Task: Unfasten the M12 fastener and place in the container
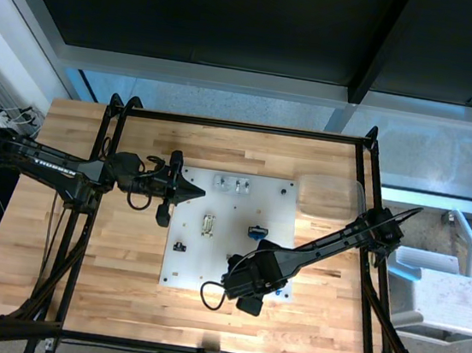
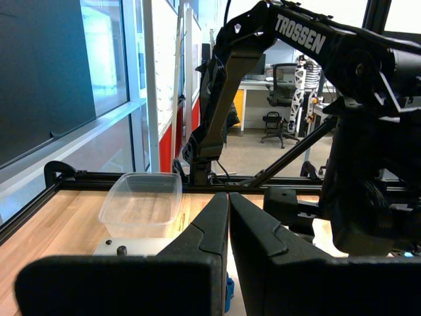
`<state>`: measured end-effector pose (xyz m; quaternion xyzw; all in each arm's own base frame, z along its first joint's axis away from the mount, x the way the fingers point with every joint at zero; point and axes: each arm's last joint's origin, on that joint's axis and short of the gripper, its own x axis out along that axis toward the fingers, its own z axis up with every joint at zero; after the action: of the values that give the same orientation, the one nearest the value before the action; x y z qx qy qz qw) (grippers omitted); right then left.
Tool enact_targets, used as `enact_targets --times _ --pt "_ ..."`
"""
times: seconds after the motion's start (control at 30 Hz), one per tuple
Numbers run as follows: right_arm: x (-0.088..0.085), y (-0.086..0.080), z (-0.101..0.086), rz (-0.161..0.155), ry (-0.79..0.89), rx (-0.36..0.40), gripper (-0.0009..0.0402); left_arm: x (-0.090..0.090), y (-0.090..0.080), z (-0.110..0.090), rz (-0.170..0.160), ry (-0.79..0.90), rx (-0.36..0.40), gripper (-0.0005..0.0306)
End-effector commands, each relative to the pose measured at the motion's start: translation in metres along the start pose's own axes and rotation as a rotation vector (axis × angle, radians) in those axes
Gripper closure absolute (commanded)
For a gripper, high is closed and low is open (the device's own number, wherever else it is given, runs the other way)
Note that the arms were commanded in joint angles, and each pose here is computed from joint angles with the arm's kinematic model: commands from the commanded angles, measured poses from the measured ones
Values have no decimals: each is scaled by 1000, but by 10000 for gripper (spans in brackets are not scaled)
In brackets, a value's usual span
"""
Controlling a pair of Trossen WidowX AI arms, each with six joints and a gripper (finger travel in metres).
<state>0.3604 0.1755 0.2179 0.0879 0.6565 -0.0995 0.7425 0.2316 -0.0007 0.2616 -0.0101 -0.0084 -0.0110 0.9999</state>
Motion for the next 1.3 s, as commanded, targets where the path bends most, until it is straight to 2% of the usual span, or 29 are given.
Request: enact_targets --times 0.03,0.47,0.83,1.1,1.3 --pt "6 1 0 -3 9 2 148 0 0 -1 0 13 0 300" --pt "22 -2 -4 -16 10 -10 149 0 0 -3 0 31 -1 300" --pt "34 -3 -7 -8 1 -16 152 0 0 -3 1 33 -1 300" --pt "36 -3 -6 0 -6 -29 182 0 0 -3 0 33 -1 300" --pt "36 -2 -6 9 -5 -32 228 0 0 -3 1 33 -1 300"
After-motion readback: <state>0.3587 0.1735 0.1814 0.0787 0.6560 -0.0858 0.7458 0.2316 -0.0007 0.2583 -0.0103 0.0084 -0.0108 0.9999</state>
